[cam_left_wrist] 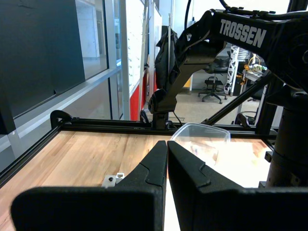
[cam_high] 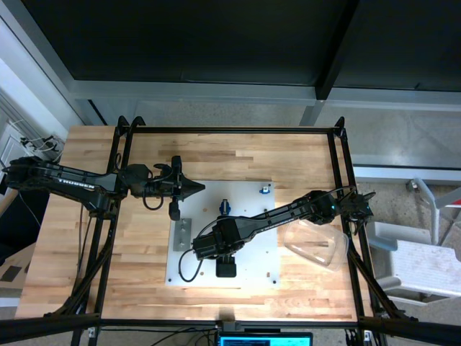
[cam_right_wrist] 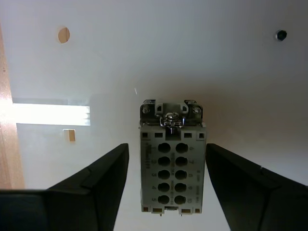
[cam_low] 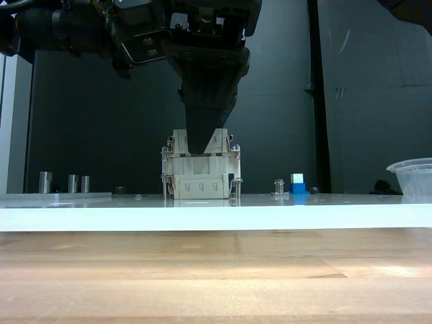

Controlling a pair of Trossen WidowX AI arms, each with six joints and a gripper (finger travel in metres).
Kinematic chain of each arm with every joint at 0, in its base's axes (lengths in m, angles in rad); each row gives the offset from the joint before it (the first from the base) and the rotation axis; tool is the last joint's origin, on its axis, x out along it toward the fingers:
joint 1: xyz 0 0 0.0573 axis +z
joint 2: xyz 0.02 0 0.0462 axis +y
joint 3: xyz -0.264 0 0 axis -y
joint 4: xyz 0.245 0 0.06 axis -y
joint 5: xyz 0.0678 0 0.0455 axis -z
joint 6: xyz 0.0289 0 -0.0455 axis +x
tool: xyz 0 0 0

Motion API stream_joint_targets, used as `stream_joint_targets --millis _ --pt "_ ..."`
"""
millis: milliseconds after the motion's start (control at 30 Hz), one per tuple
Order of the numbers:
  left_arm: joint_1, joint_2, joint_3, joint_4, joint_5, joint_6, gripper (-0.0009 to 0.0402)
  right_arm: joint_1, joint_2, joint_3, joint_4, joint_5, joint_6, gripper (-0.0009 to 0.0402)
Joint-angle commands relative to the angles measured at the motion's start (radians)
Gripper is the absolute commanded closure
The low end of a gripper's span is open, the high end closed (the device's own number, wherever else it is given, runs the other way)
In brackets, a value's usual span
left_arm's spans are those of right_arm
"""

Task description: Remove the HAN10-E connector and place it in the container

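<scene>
Straddling the HAN10-E connector (cam_right_wrist: 172, 163), the right gripper (cam_right_wrist: 167, 147) is held wide open; the connector is seated on the white board (cam_right_wrist: 192, 57) between its jaws, ungrasped. The container (cam_high: 317, 245) is seen back along its arm, well apart. The left gripper (cam_left_wrist: 167, 144) is clenched, empty, far off.

Table (cam_high: 79, 245): pale jointed wood, smooth, with a low satin sheen. White board (cam_right_wrist: 202, 53): smooth, semi-gloss, and throws back a bright patch of light. HAN10-E connector (cam_right_wrist: 172, 163): matt pale beige moulded plastic body, grey metal brackets and a bright metal screw at one end. Container (cam_high: 317, 244): thin clear plastic, glossy. Right gripper (cam_right_wrist: 166, 154), over the board with its fingers apart on either side of the connector: matt black plastic, faintly grainy. Left gripper (cam_left_wrist: 167, 144), at the board's far left corner with fingers pressed together: the same matt black plastic. Table frame (cam_high: 230, 130): black metal tube, slight gloss. Blue piece (cam_low: 298, 182): smooth plastic
</scene>
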State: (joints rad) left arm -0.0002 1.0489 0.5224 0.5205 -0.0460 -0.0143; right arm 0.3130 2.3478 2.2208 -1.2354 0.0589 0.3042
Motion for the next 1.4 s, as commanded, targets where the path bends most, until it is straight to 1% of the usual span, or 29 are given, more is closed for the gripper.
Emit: stream_joint_targets --millis 33,267,400,600,800,1200,1300,1400 --pt "0.0 0.0 0.0 0.001 0.0 0.0 0.0393 -0.001 -0.001 0.001 0.0 0.0 -0.003 0.021" --pt "0.0 0.0 0.0 0.001 0.0 0.0 0.0393 0.0 -0.001 0.001 0.0 -0.001 -0.008 0.0281" --pt "0.0 0.0 0.0 0.001 0.0 0.0 0.0393 0.0 -0.001 0.001 0.0 -0.008 -0.01 0.0317" --pt "0.0 0.0 0.0 0.001 0.0 0.0 0.0393 -0.001 -0.007 0.001 -0.001 -0.008 -0.017 0.0351" --pt "0.0 0.0 0.0 0.001 0.0 0.0 0.0393 -0.001 -0.026 0.001 -0.005 -0.008 -0.025 0.0364" --pt "0.0 0.0 0.0 0.001 0.0 0.0 0.0393 -0.001 -0.071 -0.005 -0.021 -0.008 -0.024 0.0364" --pt "0.0 0.0 0.0 0.001 0.0 0.0 0.0393 0.0 -0.098 -0.031 -0.016 -0.008 -0.017 0.0364" --pt "0.0 0.0 0.0 0.001 0.0 0.0 0.0393 0.0 -0.139 -0.09 0.004 -0.008 0.003 0.0364"
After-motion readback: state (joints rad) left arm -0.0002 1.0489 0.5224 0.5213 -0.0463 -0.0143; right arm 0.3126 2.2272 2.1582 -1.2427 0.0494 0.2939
